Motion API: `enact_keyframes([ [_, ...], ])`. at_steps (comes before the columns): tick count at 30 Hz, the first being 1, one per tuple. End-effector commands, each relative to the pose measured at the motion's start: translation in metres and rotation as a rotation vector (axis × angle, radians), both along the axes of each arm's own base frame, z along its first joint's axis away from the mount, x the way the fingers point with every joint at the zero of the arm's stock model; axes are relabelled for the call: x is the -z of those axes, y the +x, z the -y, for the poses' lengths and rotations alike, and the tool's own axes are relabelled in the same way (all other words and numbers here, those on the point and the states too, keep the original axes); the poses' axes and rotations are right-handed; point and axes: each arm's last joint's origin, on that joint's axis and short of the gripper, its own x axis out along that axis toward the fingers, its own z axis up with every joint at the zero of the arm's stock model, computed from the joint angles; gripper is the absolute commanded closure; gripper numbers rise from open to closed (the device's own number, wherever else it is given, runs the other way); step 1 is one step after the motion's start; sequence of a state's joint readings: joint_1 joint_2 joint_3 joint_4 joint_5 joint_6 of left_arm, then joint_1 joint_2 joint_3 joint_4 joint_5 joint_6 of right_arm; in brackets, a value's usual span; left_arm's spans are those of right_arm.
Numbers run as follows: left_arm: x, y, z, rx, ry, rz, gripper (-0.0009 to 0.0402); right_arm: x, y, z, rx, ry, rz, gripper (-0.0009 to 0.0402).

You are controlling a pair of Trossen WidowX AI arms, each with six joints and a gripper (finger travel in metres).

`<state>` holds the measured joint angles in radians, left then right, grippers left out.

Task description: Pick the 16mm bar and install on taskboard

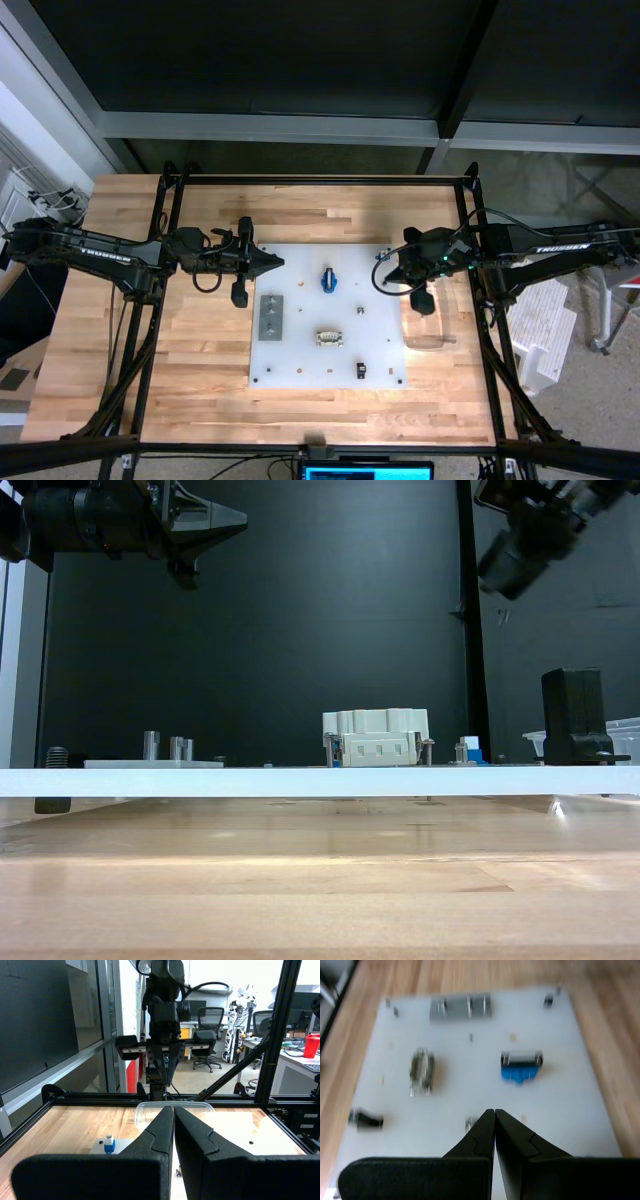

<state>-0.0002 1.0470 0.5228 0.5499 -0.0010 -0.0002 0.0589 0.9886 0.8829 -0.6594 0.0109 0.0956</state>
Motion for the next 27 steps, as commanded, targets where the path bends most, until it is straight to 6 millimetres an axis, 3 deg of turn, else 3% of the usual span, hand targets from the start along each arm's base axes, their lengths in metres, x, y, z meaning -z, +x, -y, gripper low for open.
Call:
enact_keyframes([
  [1,0.000,0.000,0.000,0.000,0.000,0.000,0.0393,0.005,-0.007,-0.003,-0.008,-0.009,-0.093,0.0393],
  [17,0.000,0.000,0.000,0.000,0.000,0.000,0.0393,0.021,-0.035,-0.023,-0.021,-0.035,-0.394,0.0393],
  [27,0.000,0.000,0.000,0.000,0.000,0.000,0.0393,0.030,-0.043,-0.038,-0.008,-0.071,-0.526,0.0393],
])
